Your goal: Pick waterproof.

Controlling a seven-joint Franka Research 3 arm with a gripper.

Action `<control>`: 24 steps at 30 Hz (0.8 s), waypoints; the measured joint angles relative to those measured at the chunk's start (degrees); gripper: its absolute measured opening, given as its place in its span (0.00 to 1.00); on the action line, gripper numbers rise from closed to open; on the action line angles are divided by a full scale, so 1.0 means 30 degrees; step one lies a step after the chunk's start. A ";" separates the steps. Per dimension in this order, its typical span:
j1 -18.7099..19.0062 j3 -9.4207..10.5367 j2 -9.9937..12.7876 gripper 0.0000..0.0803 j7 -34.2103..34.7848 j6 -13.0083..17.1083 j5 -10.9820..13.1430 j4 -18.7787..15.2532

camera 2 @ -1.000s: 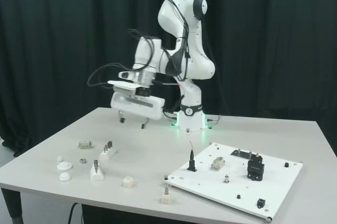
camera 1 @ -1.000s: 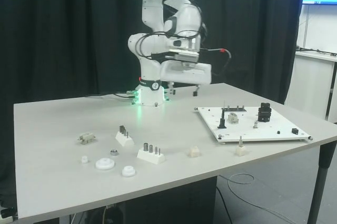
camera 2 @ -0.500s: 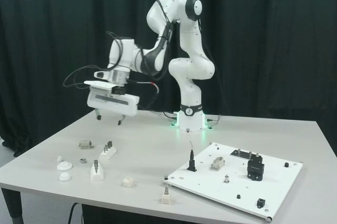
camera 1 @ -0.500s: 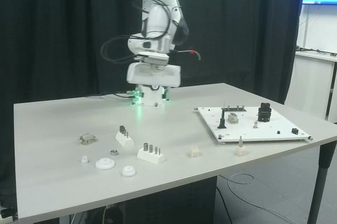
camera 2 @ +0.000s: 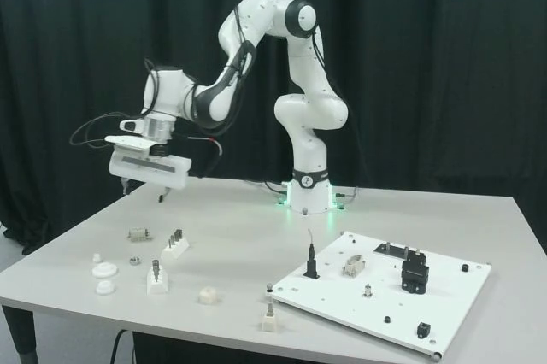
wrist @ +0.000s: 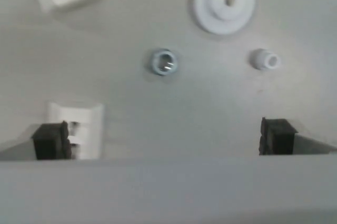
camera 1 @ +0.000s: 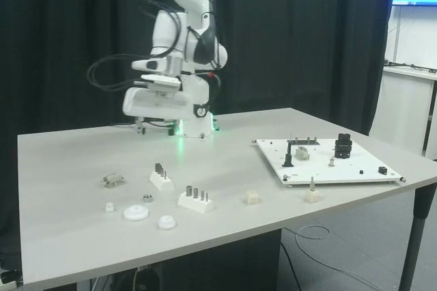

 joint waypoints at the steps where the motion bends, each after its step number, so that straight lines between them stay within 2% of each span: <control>1: -0.0125 -0.0069 0.0211 1.00 -0.0479 0.0011 0.0200 0.0209; 8: -0.1179 -0.0178 0.1834 1.00 -0.3824 -0.0042 0.1798 0.1726; 14: -0.1980 -0.0177 0.3187 1.00 -0.6047 -0.0530 0.3081 0.2932; 18: -0.2384 -0.0176 0.3897 1.00 -0.7158 -0.0995 0.3604 0.3606; 24: -0.2927 -0.0176 0.4660 1.00 -0.8301 -0.1647 0.3852 0.4265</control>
